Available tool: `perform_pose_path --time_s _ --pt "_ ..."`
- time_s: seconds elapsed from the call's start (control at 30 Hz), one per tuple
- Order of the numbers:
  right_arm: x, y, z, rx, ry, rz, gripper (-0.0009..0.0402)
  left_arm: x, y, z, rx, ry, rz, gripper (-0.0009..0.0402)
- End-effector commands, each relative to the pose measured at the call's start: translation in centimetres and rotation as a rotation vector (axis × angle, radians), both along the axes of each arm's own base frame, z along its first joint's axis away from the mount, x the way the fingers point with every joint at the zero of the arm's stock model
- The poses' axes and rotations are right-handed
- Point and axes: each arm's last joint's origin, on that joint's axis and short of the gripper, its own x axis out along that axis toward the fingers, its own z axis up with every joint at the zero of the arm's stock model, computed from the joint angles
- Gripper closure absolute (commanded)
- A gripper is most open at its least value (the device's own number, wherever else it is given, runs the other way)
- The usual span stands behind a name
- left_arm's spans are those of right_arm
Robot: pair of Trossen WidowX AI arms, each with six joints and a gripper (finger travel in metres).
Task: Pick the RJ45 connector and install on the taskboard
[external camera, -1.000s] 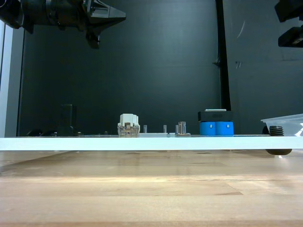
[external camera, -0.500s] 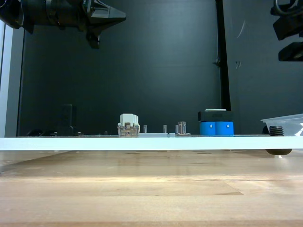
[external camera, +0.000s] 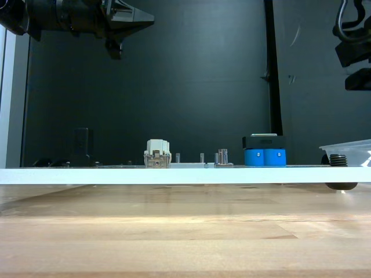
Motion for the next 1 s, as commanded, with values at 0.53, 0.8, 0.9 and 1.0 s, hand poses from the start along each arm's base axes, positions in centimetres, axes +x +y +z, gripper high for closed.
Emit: perform_pose_path --time_s 0.53,0.8,0.9,1.0 --pt "0.0 0.2 -3.1 0.037 -0.044 -0.051 0.0247 0.0 0.0 0.0 0.0 0.0 0.0 0.0393" --pt "0.0 0.1 -3.5 0.032 -0.067 -0.077 0.0372 0.0 0.0 0.0 0.0 0.0 0.0 0.0392" --pt "0.0 0.1 -3.5 0.034 -0.067 -0.09 0.0389 0.0 0.0 0.0 0.0 0.0 0.0 0.0392" --pt "0.0 0.1 -3.5 0.029 -0.071 -0.101 0.0386 0.0 0.0 0.0 0.0 0.0 0.0 0.0392"
